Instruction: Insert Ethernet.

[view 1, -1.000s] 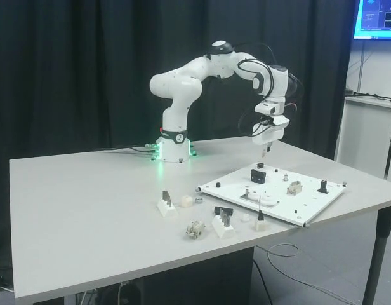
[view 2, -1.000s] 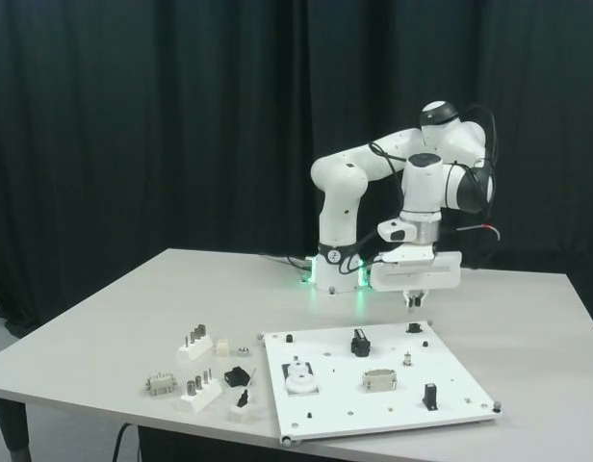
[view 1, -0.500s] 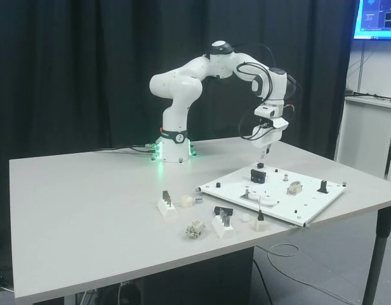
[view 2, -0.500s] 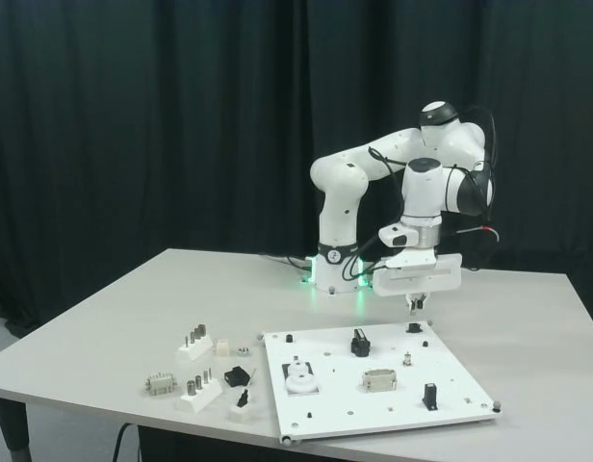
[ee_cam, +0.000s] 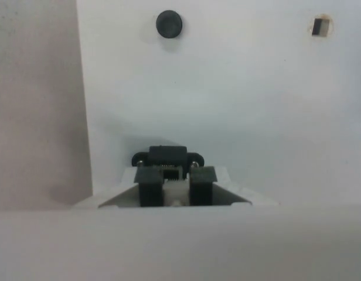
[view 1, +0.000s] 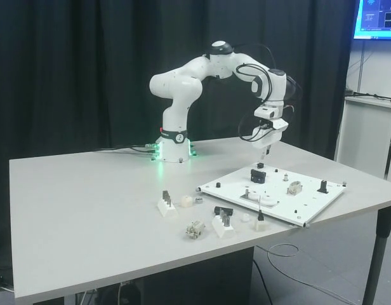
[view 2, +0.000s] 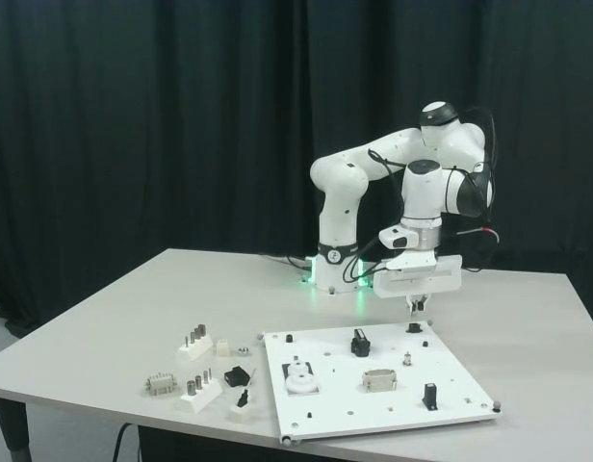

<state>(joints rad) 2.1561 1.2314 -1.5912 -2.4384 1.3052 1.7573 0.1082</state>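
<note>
— Any writing legible?
— We read none. The gripper [ee_cam: 174, 186] is clenched on a white Ethernet plug [ee_cam: 175, 185], largely hidden, above the white board [view 2: 354, 409] by its black socket [ee_cam: 167, 156].

Loose white connector blocks [view 2: 194, 346] and a small grey connector [view 2: 161, 386] lie on the grey table [view 2: 133, 308].

Gripper [view 2: 416, 306] hovering above white board [view 2: 345, 404]: black socket block [ee_cam: 166, 159] standing directly beneath; black peg [ee_cam: 169, 23] lying ahead; surrounding board surface staying open.
</note>
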